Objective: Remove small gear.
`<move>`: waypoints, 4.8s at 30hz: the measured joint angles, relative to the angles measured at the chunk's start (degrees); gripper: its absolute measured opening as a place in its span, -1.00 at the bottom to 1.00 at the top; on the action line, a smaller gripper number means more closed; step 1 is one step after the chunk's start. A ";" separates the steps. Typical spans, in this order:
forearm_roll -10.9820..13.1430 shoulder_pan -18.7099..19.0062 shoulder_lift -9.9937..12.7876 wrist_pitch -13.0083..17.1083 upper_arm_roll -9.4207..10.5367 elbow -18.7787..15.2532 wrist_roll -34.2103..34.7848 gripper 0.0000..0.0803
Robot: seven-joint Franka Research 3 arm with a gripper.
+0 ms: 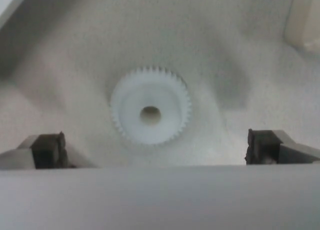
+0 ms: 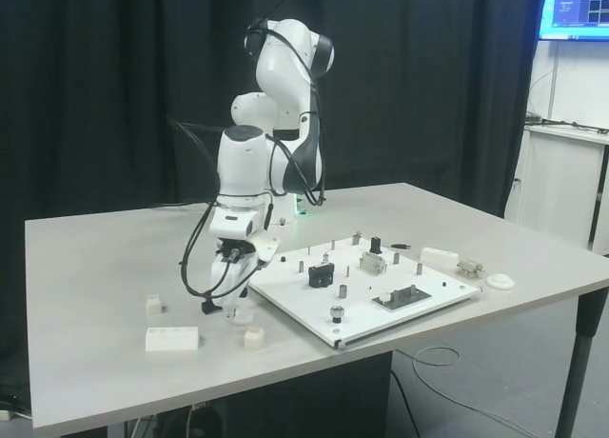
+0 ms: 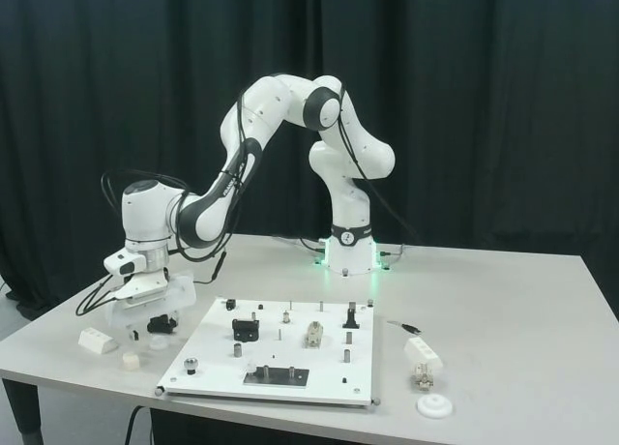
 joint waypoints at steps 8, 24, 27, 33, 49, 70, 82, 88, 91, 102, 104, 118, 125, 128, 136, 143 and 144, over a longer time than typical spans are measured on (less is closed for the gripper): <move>0.00 0.00 0.08 -0.38 -0.43 0.42 0.00 0.99; 0.00 0.46 0.09 -1.55 -0.47 1.83 0.00 0.99; 0.02 0.92 0.09 -1.91 -0.33 2.39 0.00 0.99; 1.06 2.08 0.07 -2.47 0.01 3.64 0.00 0.99; 6.05 7.22 -0.17 -9.53 0.02 9.36 2.62 0.99; 6.33 16.91 -0.37 -13.05 -0.16 10.84 17.34 0.99; 5.73 21.65 -0.38 -9.75 -1.10 9.14 25.44 0.99; 4.23 23.04 -0.38 -8.19 -1.24 7.86 27.37 0.99; 3.37 23.44 -0.38 -8.17 -1.24 7.46 27.60 0.99; 0.75 23.78 -0.17 -7.98 -0.88 6.74 27.62 0.99; 0.54 23.78 0.00 -7.59 -0.84 6.64 27.63 0.99; 0.46 23.78 0.36 -0.98 0.09 3.33 28.41 0.99; 0.33 23.80 0.36 1.83 0.75 1.77 28.55 0.99; 0.02 23.84 0.36 2.74 0.93 1.25 28.65 0.99; -0.93 24.03 0.35 3.24 1.12 0.90 29.74 0.99; -2.56 24.24 0.21 3.24 1.15 0.90 31.52 0.31; -2.80 24.26 0.17 3.24 1.17 0.90 31.74 0.31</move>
